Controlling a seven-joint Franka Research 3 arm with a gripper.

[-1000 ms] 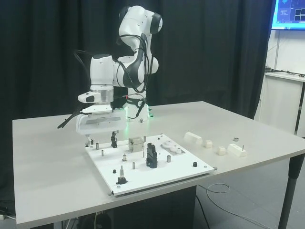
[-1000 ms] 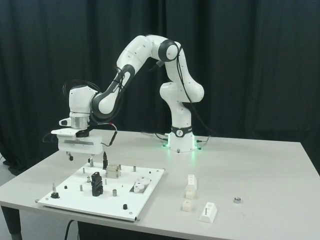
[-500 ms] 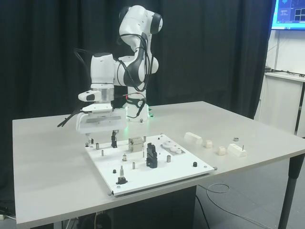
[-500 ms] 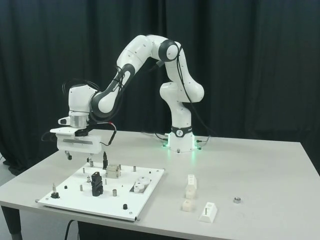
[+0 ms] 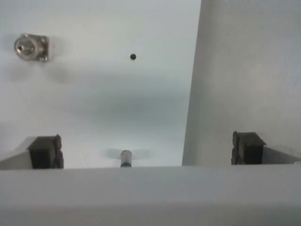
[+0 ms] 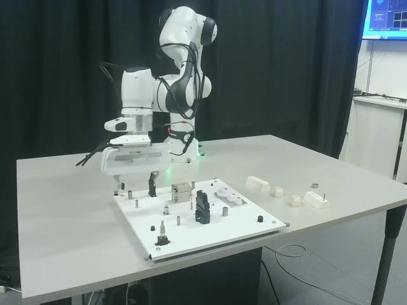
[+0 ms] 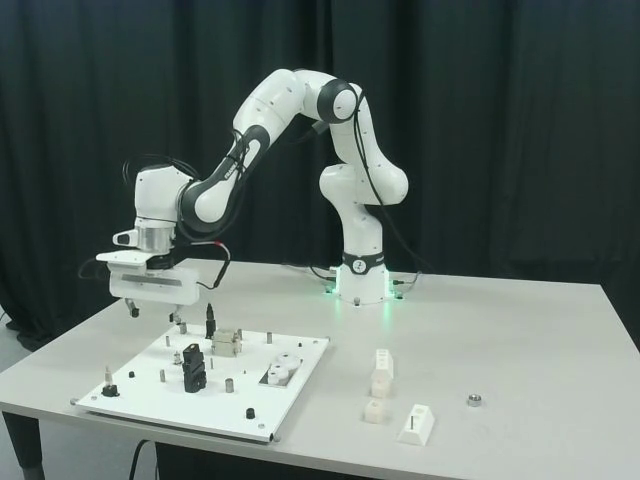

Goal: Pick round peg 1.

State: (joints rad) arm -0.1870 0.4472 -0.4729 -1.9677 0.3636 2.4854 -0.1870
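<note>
A small grey round peg (image 5: pixel 126 157) stands upright on the white board (image 5: pixel 94 103), close to the board's edge. In the first room view this peg (image 6: pixel 128 191) is at the board's far left corner. My gripper (image 5: pixel 146 150) hangs above it, open wide, with nothing between its fingers. One black fingertip (image 5: pixel 45 151) is over the board and the other (image 5: pixel 247 148) is over the grey table beyond the edge. From the room, the gripper (image 6: pixel 134 184) sits under the white hand, a little above the board (image 6: pixel 235 222).
On the board stand a black clamp block (image 6: pixel 201 208), a metal block (image 6: pixel 181 192), a pin in a black base (image 6: pixel 163 236) and several short pegs. White blocks (image 6: pixel 257 183) (image 6: pixel 316 199) and a small ring (image 6: pixel 314 185) lie on the table to the right.
The hand has risen slightly and shifted a little toward the board's far left edge. The fingers stay open and the peg has not moved.
</note>
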